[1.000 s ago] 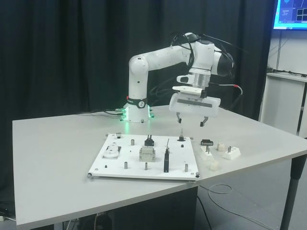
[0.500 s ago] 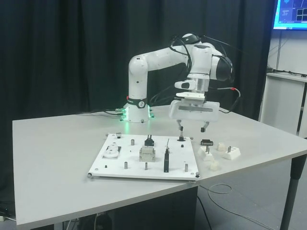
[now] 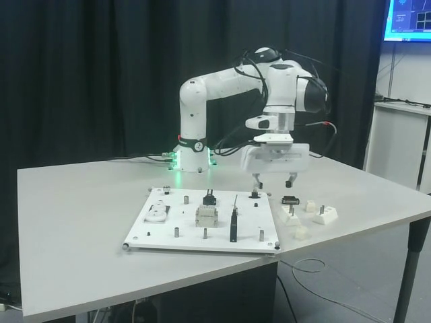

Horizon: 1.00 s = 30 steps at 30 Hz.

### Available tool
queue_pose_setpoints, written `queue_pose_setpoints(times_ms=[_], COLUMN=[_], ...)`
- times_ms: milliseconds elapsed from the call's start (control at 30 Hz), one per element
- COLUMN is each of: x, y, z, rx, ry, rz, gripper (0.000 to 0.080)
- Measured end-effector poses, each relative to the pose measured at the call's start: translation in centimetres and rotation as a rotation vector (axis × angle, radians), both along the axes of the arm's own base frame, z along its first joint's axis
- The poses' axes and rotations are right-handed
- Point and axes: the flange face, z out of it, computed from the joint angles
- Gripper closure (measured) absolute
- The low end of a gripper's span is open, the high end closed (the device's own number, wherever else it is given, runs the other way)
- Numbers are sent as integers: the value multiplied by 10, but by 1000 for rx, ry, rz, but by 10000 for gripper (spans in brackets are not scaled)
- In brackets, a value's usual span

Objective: Pick square peg 3.

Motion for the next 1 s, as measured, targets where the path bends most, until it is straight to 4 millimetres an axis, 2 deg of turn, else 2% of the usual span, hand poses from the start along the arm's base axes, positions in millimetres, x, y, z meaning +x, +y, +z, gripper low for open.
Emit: queue_pose_setpoints(times_ms=[200, 567, 1000], x=[5, 14, 21], y=[10, 36, 63], z=[0, -2, -16], rx=[42, 86, 66], ry=[6, 31, 62], rz=[8, -78, -111], gripper=[3, 3, 3])
